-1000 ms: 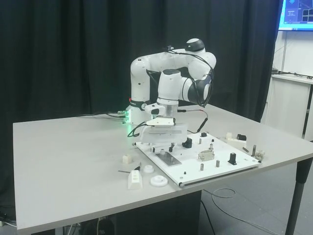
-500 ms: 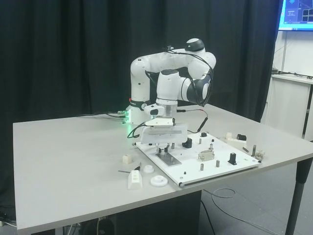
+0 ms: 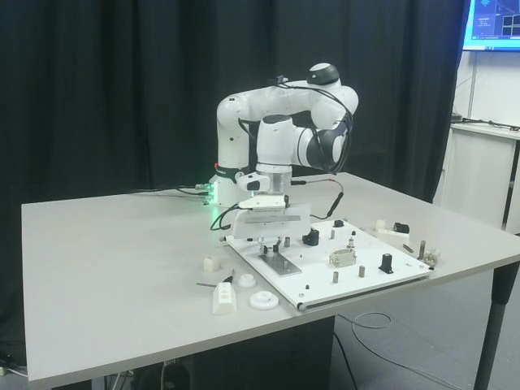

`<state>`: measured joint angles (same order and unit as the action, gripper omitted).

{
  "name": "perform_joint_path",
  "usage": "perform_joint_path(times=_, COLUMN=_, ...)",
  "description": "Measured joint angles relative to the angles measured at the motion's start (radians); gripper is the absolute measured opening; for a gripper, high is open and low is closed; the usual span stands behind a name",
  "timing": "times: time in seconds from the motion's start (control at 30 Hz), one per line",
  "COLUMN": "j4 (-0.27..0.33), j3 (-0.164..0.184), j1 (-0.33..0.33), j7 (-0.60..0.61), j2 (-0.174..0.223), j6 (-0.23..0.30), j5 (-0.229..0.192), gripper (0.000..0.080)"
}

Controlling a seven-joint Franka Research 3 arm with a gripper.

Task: Remove small gear.

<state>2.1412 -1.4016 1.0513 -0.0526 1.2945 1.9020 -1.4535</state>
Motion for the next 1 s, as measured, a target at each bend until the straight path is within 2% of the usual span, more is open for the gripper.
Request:
perform_joint_path(times=0.43, j4=0.015, j3=-0.005, j1=0.000, j7=-0.040, j2=-0.001, j6=-0.008, j5=-0.031, gripper=0.0191)
perform_joint_path(times=1.0, j4=0.017, j3=-0.007, j1=0.001, j7=-0.039, j2=-0.002, j6=-0.008, j5=-0.033, gripper=0.0191)
